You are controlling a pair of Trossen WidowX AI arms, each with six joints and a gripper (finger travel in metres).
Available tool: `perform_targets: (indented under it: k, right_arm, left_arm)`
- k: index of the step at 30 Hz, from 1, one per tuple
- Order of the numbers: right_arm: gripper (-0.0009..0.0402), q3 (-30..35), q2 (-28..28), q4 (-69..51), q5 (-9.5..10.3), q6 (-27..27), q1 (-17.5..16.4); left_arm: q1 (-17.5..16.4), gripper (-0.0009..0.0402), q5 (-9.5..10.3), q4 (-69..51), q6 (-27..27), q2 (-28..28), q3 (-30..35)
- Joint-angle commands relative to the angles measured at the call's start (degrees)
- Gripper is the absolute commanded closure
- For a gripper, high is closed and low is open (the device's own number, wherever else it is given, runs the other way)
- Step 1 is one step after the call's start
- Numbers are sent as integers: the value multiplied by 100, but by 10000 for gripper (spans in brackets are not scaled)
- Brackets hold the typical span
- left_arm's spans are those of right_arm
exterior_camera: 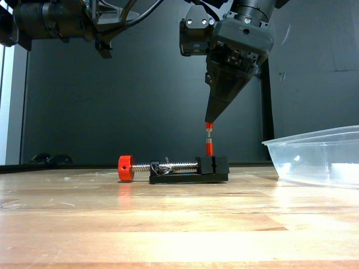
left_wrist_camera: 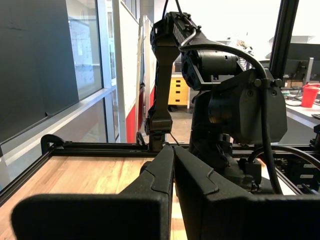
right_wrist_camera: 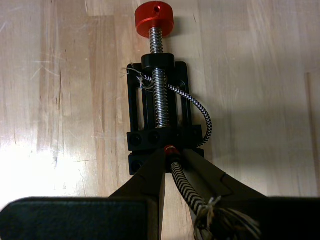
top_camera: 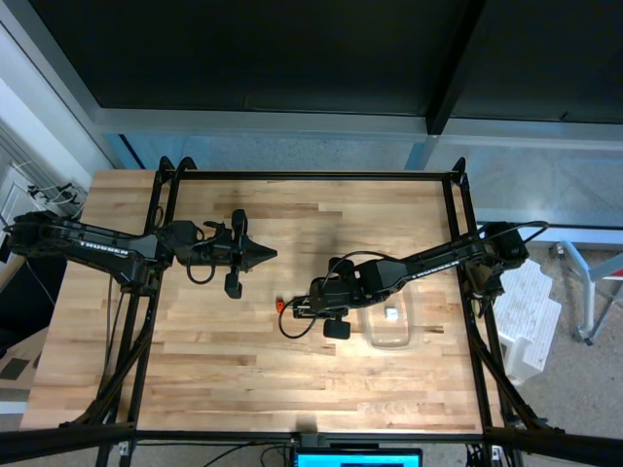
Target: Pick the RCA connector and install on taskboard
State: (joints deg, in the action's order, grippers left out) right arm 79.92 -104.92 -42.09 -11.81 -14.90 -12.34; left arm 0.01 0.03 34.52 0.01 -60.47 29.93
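Pale wooden desk (top_camera: 243, 370) carries the taskboard (top_camera: 295, 307) a little right of centre in the high view, its red knob (top_camera: 279, 305) pointing towards the left edge of the frame. In the low view the board (exterior_camera: 188, 170) lies flat at centre, with the knob (exterior_camera: 126, 168) at its left end, a silvery screw along the top and a black block at its right end. The right gripper (exterior_camera: 209, 119) hangs tip-down directly over that block, and its fingers are clamped on the RCA connector (exterior_camera: 209, 139). The connector is a slim plug showing red and silvery bands; it stands upright, and its lower end meets the top of the block. The right wrist view shows the same fingers (right_wrist_camera: 150, 172) closed around a black-and-white braided cable (right_wrist_camera: 186, 189), with the plug's red ring at the board's near end. A clear plastic tray (top_camera: 411, 326) holding a small white cube (top_camera: 390, 313) sits just right of the right gripper in the high view. The left gripper (top_camera: 271, 255) hovers well apart, left of centre, with its fingers (left_wrist_camera: 160, 170) pressed together on nothing
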Motion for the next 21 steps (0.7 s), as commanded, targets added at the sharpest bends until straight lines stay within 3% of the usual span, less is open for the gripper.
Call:
perform_targets:
  k: [1, 21]
  right_arm:
    - [393, -28, 2, 44, -9, -2, 4]
    - [393, -70, -98, 186, 101, 22, 35]
  left_arm:
    - [0, 393, 0, 0, -2, 0, 2]
    - [0, 393, 0, 0, -2, -2, 2]
